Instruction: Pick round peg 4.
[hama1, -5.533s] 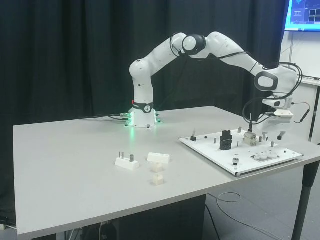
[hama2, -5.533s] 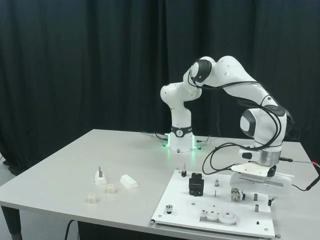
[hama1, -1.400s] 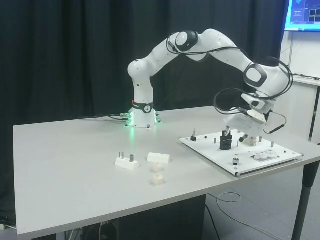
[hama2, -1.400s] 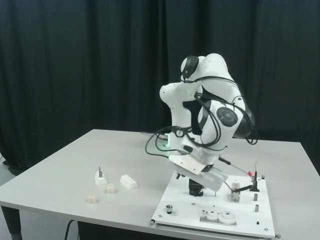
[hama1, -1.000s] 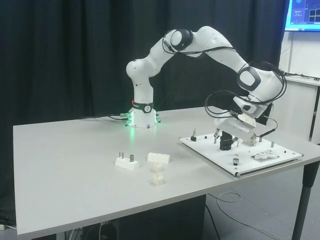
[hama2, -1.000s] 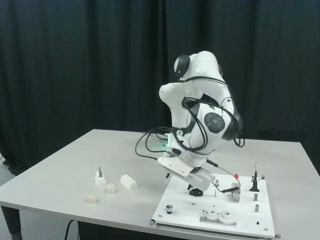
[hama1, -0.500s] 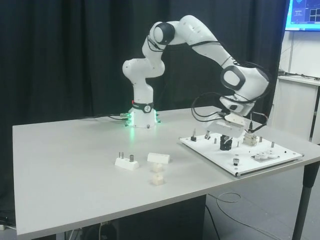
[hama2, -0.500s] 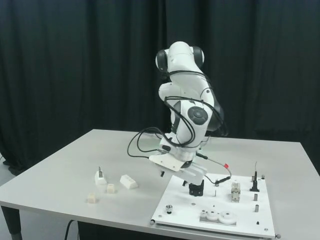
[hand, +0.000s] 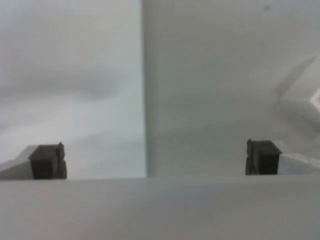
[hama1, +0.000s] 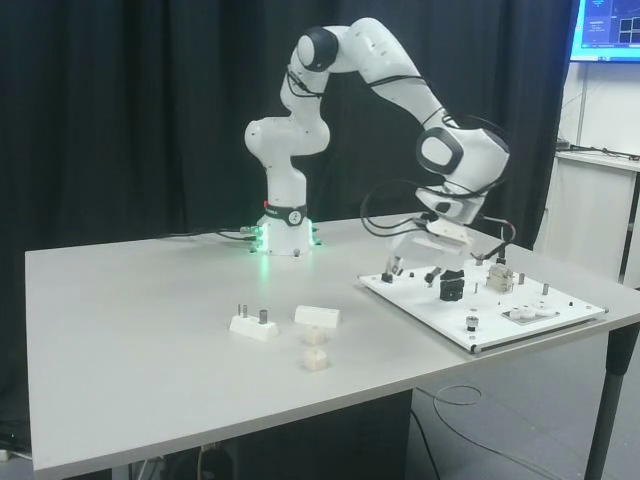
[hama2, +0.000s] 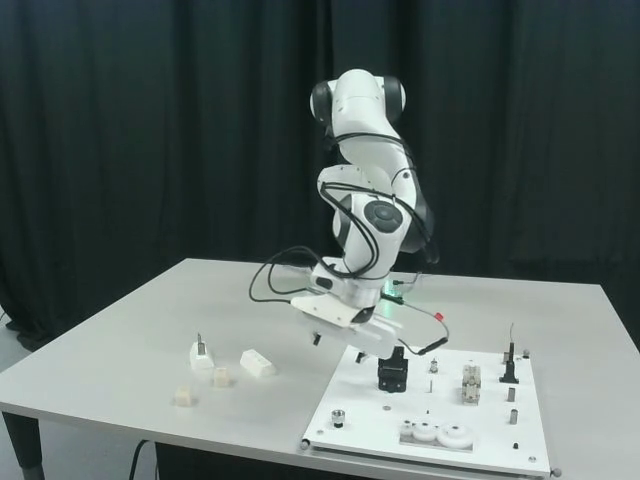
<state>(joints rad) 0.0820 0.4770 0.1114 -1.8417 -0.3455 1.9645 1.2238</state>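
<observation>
My gripper (hama1: 414, 272) hangs open a little above the left edge of the white board (hama1: 520, 325), holding nothing. In the second room view the gripper (hama2: 338, 345) sits over the board's (hama2: 350, 420) far-left corner. The wrist view shows both black fingertips (hand: 47, 161) wide apart, with only flat surface and a straight edge line between them. Two small grey pegs (hama1: 262, 315) stand in a white holder (hama1: 253, 326) out on the table, well left of the gripper. One thin peg (hama2: 200, 341) shows in that holder (hama2: 202, 356). I cannot tell which peg is round peg 4.
The board carries a black block (hama1: 451, 287), several small pegs and posts, and white gears (hama1: 527, 311). Near the holder lie a white block (hama1: 317, 316) and a small cube (hama1: 316, 358). The arm's base (hama1: 283, 232) stands at the table's back.
The arm has swung from the board's right side across it to its left edge, the upper arm rising upright. The gripper stays empty.
</observation>
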